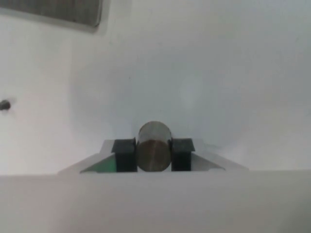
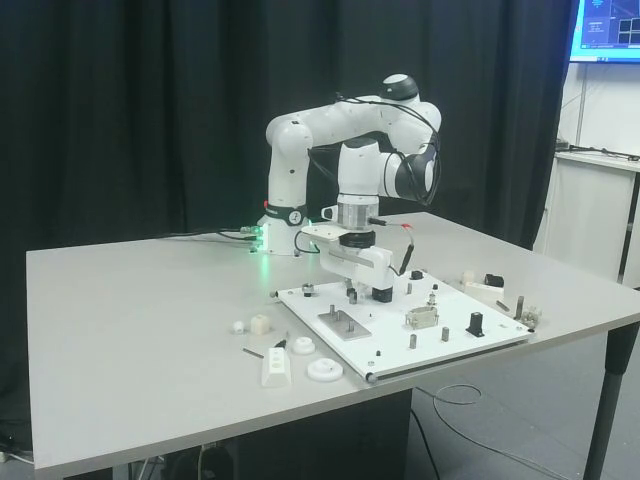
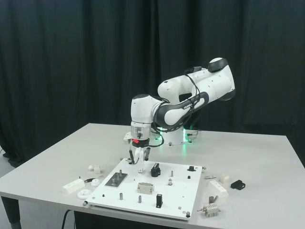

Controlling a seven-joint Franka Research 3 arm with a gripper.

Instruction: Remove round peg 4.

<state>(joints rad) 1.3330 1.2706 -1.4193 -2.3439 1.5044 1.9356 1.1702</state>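
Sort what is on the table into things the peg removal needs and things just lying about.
Belongs to the job:
- round peg, clamped in the gripper
- white board

Lying about:
- white gears by the board's edge
- white block
- black part off the board

Straight above the white board [image 2: 400,330] you have open air. Sideways you meet the black block [image 3: 155,170] just beside the gripper [image 3: 140,168], then the grey plate [image 3: 116,179] with its pins. The table's [image 2: 130,310] near-base side lies bare.
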